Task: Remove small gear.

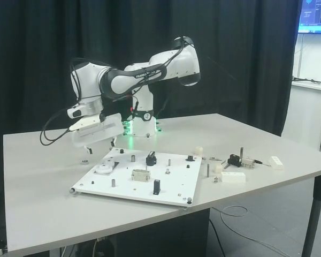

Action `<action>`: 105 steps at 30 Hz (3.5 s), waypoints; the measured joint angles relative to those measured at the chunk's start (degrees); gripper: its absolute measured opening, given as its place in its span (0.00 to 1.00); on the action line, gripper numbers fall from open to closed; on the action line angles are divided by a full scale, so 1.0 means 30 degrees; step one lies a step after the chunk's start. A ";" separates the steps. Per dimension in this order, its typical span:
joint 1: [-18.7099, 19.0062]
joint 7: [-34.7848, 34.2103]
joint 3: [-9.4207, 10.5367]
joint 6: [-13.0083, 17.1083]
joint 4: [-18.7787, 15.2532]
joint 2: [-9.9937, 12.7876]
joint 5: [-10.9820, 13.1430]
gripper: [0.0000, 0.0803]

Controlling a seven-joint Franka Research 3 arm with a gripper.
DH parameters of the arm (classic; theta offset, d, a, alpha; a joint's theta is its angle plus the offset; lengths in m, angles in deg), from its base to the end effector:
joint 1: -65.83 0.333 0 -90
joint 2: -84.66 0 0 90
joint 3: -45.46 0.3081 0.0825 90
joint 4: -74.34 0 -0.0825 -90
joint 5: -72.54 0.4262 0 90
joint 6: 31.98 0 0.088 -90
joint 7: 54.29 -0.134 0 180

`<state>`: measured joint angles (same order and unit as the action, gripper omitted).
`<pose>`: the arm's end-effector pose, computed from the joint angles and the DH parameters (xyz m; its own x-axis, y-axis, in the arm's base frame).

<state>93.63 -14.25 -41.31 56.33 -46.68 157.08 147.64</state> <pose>0.3656 -0.4130 0.2041 0.6254 -0.7568 -0.1902 -0.7802 -0.6115 -0.1319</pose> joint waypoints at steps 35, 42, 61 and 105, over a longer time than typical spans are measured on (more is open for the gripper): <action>0.4578 -1.2883 0.0027 0.3863 -0.3555 0.0495 0.1217 1.00; 0.4991 -1.2305 0.0054 0.4549 -0.4079 0.0535 0.1748 1.00; 0.4176 -1.2244 0.0725 0.5087 -0.3154 0.0690 0.2890 1.00; 0.3255 -1.2467 0.1116 0.4368 -0.2095 0.0697 0.2183 1.00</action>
<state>103.39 -51.65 -37.96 69.43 -52.96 159.17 154.19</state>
